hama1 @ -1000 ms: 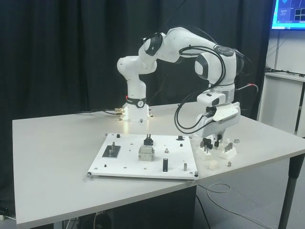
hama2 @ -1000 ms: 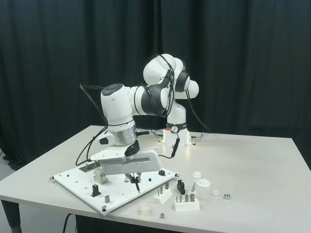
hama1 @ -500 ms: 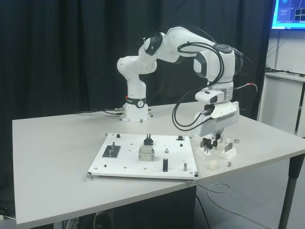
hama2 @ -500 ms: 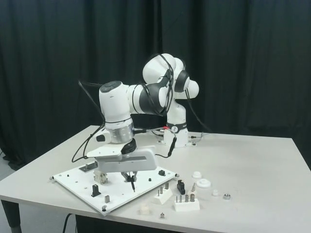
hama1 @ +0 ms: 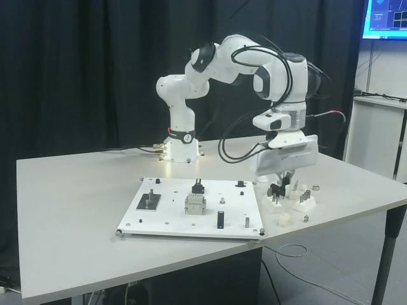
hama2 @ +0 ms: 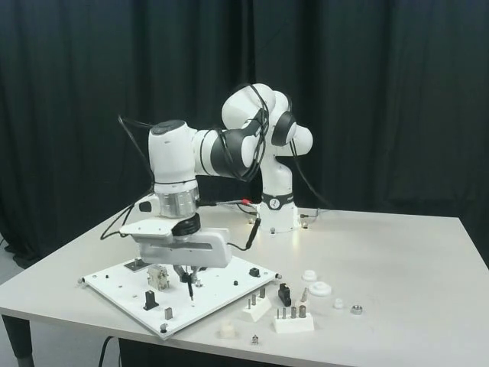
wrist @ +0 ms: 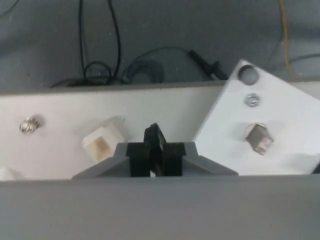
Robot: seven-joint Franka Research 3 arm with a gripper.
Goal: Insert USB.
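The gripper (wrist: 156, 159) is clamped on the USB plug (wrist: 154, 145), a small black piece pinched upright between the fingers so its tip points down toward the table (hama1: 70, 190); a hold like that probably keeps the plug square for a straight push into a socket. In the second room view the plug (hama2: 189, 287) hangs just above the white board (hama2: 114, 294), near its middle, well apart from the loose white blocks (hama2: 293, 323) at the table's edge (where small pegs stand). In the wrist view a corner of the board (wrist: 280, 115) with a bolt (wrist: 252, 100) lies beside the plug. The white arm (hama1: 273, 76) bends over the board's right side. Which socket on the board takes the plug I cannot tell.
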